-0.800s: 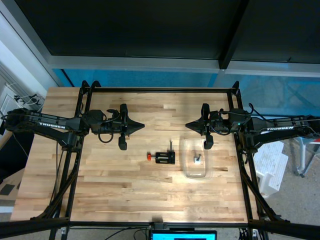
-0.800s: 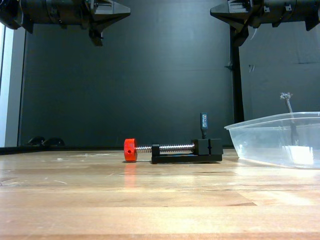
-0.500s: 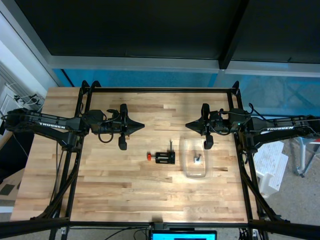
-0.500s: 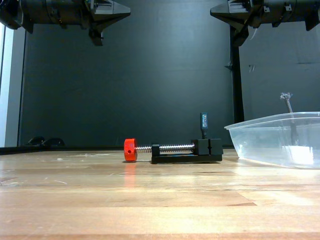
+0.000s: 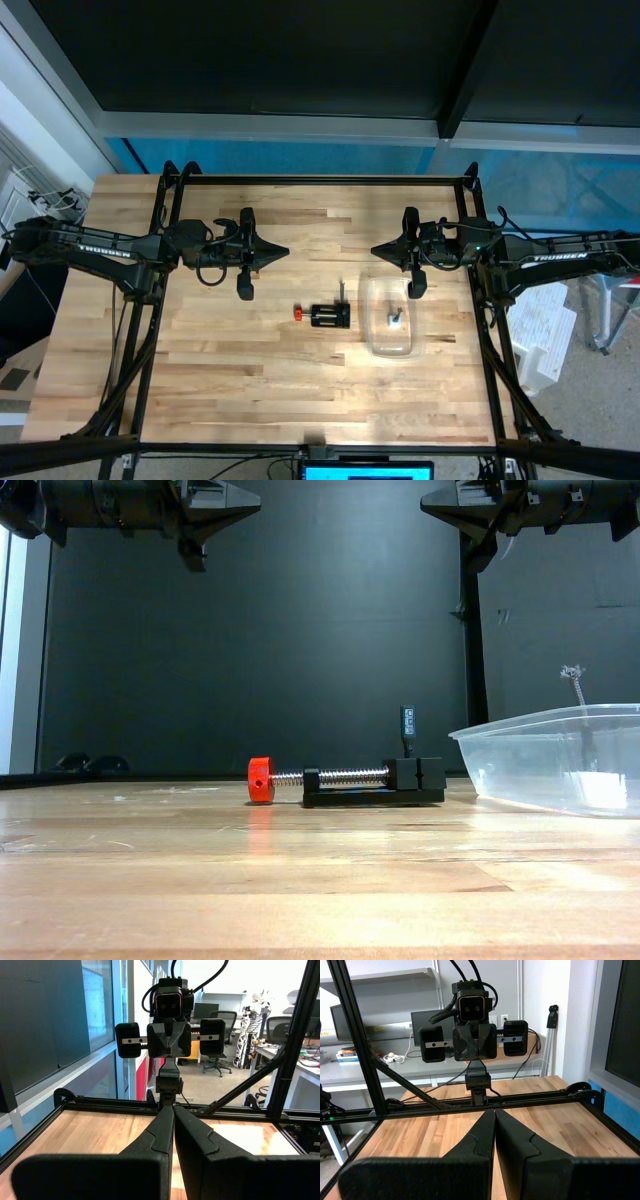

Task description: Pick the usb-c connector and install on the hub

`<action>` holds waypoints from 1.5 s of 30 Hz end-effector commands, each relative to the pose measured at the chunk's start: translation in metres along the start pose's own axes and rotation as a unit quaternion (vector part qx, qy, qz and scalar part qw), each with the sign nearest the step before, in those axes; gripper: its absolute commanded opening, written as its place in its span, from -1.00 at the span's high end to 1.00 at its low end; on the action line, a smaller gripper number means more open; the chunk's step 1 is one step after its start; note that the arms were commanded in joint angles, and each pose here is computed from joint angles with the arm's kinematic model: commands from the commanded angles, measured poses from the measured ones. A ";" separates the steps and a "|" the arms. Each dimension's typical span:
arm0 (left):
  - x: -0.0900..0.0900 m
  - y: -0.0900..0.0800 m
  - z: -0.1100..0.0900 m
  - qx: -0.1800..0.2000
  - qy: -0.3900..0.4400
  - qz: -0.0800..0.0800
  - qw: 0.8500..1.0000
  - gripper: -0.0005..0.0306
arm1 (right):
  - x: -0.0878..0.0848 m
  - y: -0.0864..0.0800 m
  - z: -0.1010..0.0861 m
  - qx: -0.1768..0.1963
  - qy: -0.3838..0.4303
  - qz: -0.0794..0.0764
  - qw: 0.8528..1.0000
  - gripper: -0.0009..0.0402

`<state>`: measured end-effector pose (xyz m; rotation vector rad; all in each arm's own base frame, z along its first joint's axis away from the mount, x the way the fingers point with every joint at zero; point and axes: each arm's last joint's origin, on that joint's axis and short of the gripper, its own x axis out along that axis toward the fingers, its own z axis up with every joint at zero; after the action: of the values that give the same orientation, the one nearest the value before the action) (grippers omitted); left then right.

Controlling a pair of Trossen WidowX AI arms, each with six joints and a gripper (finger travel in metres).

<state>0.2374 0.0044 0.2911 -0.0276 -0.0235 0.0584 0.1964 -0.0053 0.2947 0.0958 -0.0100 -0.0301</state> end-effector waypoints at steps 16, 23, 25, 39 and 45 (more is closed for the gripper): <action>0.000 0.000 0.000 0.000 0.000 0.000 1.000 0.96 | -0.009 0.006 0.018 0.017 0.171 -0.004 0.985 0.96; 0.000 0.000 0.000 0.000 0.000 0.000 1.000 0.96 | -0.019 0.012 0.024 0.012 0.249 -0.001 0.968 0.96; 0.000 0.000 0.000 0.000 0.000 0.000 1.000 0.96 | -0.022 0.013 0.025 0.011 0.272 -0.001 0.962 0.96; 0.000 0.000 0.000 0.000 0.000 0.000 1.000 0.96 | -0.034 0.021 0.021 -0.001 0.393 0.008 0.920 0.96; 0.000 0.000 0.000 0.000 0.000 0.000 1.000 0.96 | -0.027 0.030 0.011 -0.011 0.440 0.014 0.898 0.96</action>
<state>0.2374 0.0044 0.2913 -0.0276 -0.0239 0.0584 0.1686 0.0222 0.3101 0.0844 0.8813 0.0473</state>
